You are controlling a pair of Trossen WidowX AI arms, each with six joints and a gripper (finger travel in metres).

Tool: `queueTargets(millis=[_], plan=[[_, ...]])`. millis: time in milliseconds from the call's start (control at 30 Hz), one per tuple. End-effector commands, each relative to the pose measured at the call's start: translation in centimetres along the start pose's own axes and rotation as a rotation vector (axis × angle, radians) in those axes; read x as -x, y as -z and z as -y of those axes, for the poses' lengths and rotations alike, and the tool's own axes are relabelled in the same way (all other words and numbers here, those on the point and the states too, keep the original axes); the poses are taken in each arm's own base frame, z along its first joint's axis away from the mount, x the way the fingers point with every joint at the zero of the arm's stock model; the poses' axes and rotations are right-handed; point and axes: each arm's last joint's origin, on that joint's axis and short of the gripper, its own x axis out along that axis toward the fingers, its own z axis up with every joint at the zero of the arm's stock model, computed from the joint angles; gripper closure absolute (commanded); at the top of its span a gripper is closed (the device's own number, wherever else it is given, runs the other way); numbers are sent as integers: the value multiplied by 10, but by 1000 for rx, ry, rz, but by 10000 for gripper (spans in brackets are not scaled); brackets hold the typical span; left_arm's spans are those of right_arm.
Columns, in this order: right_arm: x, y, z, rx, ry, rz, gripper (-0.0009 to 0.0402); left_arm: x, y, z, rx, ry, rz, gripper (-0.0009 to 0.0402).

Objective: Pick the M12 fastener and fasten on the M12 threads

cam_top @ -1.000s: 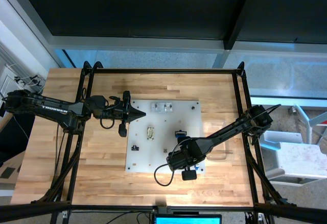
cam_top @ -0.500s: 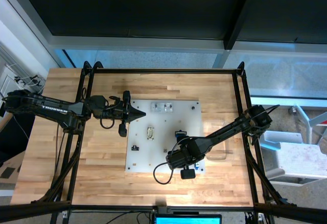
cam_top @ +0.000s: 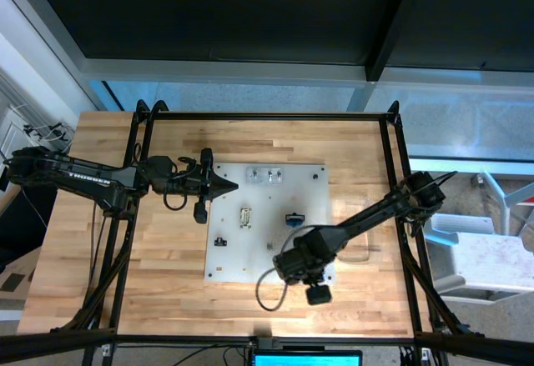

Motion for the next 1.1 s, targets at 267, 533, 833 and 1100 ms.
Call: queueTargets(millis=[267,533,833,1100], plan=[[8,-1,1,-32,63,39,393,0,0,0,0,0,0,393],[10,-7,6,-92,283,126,393,0,0,0,0,0,1,393],[-5,-10,8,-172,292,115,393,0,0,0,0,0,-1,393],[-6,-10,4,-177,179,80,393,0,0,0,0,0,0,393]])
